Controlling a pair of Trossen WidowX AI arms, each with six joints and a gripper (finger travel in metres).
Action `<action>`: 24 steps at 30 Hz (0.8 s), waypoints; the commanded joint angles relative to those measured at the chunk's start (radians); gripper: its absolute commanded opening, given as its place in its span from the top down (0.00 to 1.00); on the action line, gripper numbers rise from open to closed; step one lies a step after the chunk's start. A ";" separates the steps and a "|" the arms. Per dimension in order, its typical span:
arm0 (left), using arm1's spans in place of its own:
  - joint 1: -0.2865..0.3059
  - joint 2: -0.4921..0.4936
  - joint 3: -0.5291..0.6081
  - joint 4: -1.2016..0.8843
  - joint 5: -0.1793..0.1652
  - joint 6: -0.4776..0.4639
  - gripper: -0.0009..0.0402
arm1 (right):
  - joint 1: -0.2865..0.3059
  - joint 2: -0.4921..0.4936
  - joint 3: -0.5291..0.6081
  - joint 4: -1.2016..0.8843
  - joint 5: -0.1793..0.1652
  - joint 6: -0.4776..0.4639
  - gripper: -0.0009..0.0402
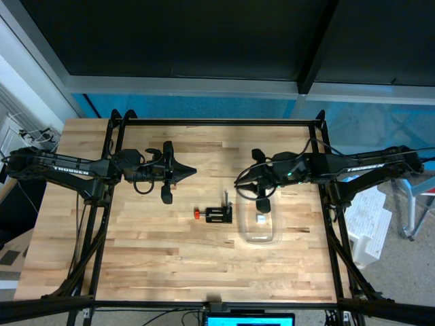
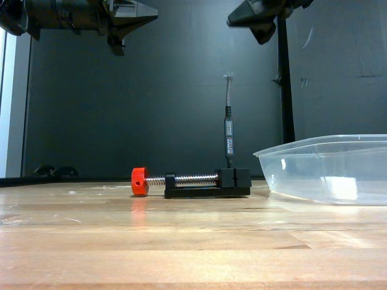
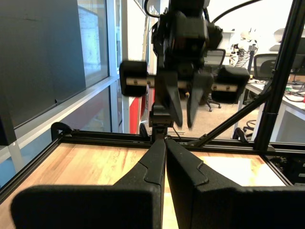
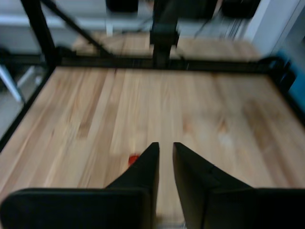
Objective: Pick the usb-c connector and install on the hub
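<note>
Left gripper (image 1: 192, 171): held high above the table (image 1: 136, 258), fingers brought together to a point, nothing between them. Right gripper (image 1: 239, 184): also held high, facing the left gripper tip to tip but well apart from it; its fingers (image 4: 147, 164) stand narrowly parted with bare air in the gap, gripping nothing. The hub (image 1: 219, 216) lies flat on the wood, below both grippers, between the two tips on the table's near side, and closer to the right gripper than to the left. Neither gripper touches it. The hub's orange-red knob (image 2: 139, 181) points toward the left gripper's side, joined to the black block by a bright threaded screw. A thin dark stem (image 2: 229, 136) rises upright from the block end nearest the right gripper, reaching up toward that gripper's height without meeting it. A clear plastic tray (image 2: 314, 175) sits just beside the hub, beneath the right gripper's wrist, with a small white piece (image 1: 260, 219) inside it. The usb-c connector cannot be picked out with certainty in any view.
</note>
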 commanded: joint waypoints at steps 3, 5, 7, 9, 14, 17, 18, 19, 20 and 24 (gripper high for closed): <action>0.000 0.000 0.000 -0.002 0.000 0.000 0.98 | -0.026 -0.068 -0.076 0.163 -0.002 -0.014 0.97; 0.000 0.000 0.000 0.000 0.000 0.000 0.98 | -0.032 -0.089 -0.114 0.231 -0.002 -0.012 0.97; 0.000 0.000 0.000 0.001 0.000 0.000 0.98 | -0.038 -0.111 -0.151 0.290 -0.004 -0.012 0.98; 0.000 0.000 0.000 0.000 0.000 0.000 0.98 | -0.044 -0.129 -0.182 0.340 -0.022 -0.011 0.98; 0.000 0.000 0.000 0.000 0.000 0.000 0.98 | -0.054 -0.170 -0.256 0.454 -0.026 -0.011 0.98; 0.000 0.000 0.000 0.000 0.000 0.000 0.98 | -0.063 -0.184 -0.296 0.521 -0.060 -0.003 0.98; 0.000 0.000 0.000 0.000 0.000 0.000 0.98 | -0.067 -0.186 -0.306 0.536 -0.071 0.007 0.98; 0.000 0.000 0.000 -0.001 0.000 0.000 0.98 | -0.071 -0.189 -0.317 0.547 -0.074 0.017 0.98; 0.000 0.000 0.000 0.000 0.000 0.000 0.98 | -0.075 -0.192 -0.327 0.553 -0.073 0.019 0.98; 0.000 0.000 0.000 0.000 0.000 0.000 0.98 | -0.084 -0.207 -0.359 0.563 -0.077 0.018 0.98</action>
